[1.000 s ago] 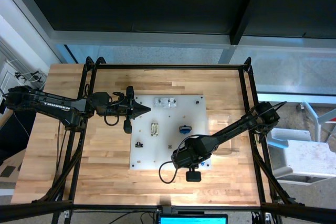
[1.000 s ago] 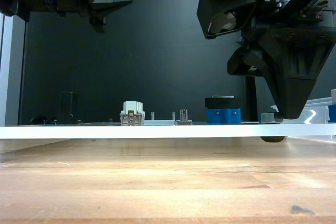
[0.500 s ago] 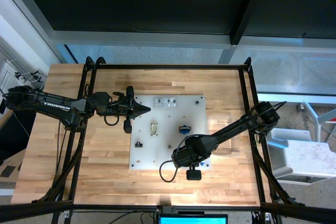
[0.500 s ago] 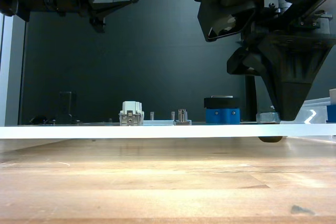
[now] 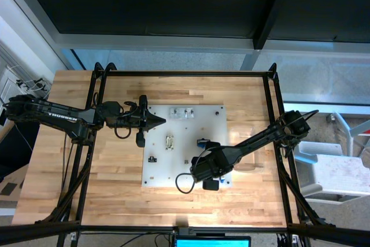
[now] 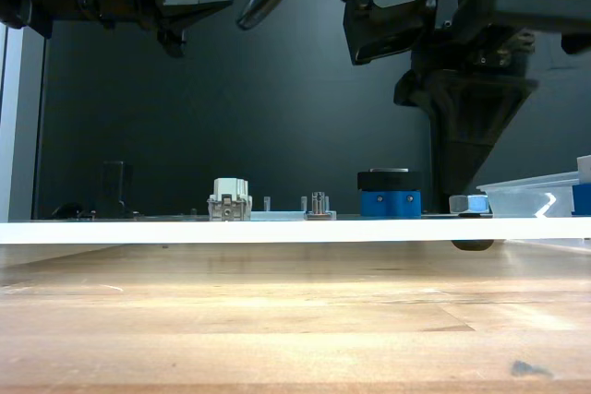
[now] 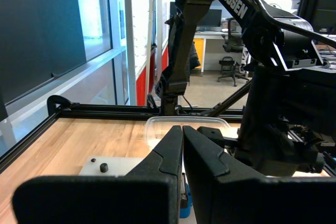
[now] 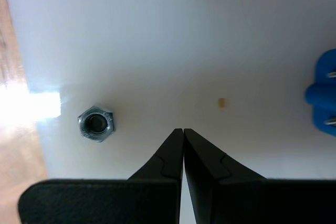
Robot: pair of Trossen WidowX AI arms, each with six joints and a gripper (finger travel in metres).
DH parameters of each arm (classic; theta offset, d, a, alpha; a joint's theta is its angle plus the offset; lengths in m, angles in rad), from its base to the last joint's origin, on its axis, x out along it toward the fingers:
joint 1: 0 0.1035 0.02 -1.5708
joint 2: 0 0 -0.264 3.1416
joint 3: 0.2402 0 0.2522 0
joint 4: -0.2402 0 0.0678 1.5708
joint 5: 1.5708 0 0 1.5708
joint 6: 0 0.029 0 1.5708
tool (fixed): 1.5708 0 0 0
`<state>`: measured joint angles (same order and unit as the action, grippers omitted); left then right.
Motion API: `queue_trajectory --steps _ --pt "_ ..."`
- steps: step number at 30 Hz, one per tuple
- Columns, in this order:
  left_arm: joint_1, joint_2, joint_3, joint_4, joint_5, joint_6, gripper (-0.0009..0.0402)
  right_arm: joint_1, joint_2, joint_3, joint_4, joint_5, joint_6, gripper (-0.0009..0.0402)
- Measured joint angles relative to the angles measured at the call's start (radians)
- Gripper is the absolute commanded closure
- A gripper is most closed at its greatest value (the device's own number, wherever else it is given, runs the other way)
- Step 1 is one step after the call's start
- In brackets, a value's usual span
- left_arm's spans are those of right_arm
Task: Unfasten the M12 fastener and place in the container
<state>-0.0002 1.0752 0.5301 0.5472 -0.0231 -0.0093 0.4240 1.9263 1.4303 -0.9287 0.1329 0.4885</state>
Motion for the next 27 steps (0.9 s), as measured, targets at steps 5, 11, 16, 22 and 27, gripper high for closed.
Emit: queue_trajectory --steps 5,11,16,22,27 --pt "0.0 0.0 0.0 0.001 0.0 0.0 0.0393 0.007 -0.007 0.042 -0.001 -0.196 0.004 0.0393" --pt "0.0 0.0 0.0 0.0 0.0 0.0 0.0393 0.004 -0.007 0.085 0.004 -0.307 -0.003 0.0393" --pt "0.0 0.0 0.0 0.0 0.0 0.0 0.0393 0.006 0.015 0.062 0.034 -0.311 -0.029 0.0393" --pt "0.0 0.0 0.0 0.0 0.0 0.0 0.0393 0.002 0.037 0.02 0.086 -0.283 -0.043 0.0393" --pt "0.0 0.0 0.0 0.0 0.0 0.0 0.0393 -0.002 0.045 0.003 0.097 -0.282 -0.053 0.0393"
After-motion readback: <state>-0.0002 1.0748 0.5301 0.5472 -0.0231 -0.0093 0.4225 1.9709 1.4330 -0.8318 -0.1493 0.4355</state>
